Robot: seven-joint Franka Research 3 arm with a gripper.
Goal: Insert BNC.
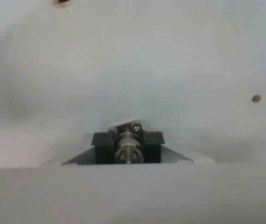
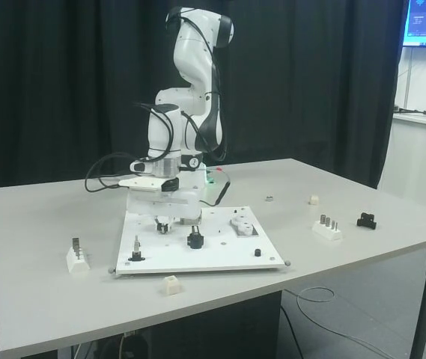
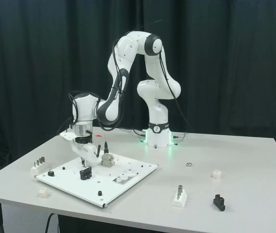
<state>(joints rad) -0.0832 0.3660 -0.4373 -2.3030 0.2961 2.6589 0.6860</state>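
In the wrist view a metal BNC connector (image 1: 129, 142) sits between the two black fingers (image 1: 104, 148) of my gripper (image 1: 128, 151), which is shut on it. Under it lies the white board (image 1: 133, 70). In the room views the gripper (image 2: 163, 222) (image 3: 86, 156) hangs low over the far left part of the white board (image 2: 220, 254) (image 3: 128, 187), pointing straight down. Whether the connector touches the board is hidden by the hand. A small metal block (image 3: 108, 160) stands on the board just beside the gripper.
On the board stand a black fixture (image 2: 195, 240) (image 3: 85, 174), a black pin post (image 2: 136, 250) and a white round part (image 2: 243, 224). On the grey table lie white pin blocks (image 2: 78, 259) (image 2: 326, 229), a black clip (image 2: 367, 220) and a white cube (image 2: 171, 284).
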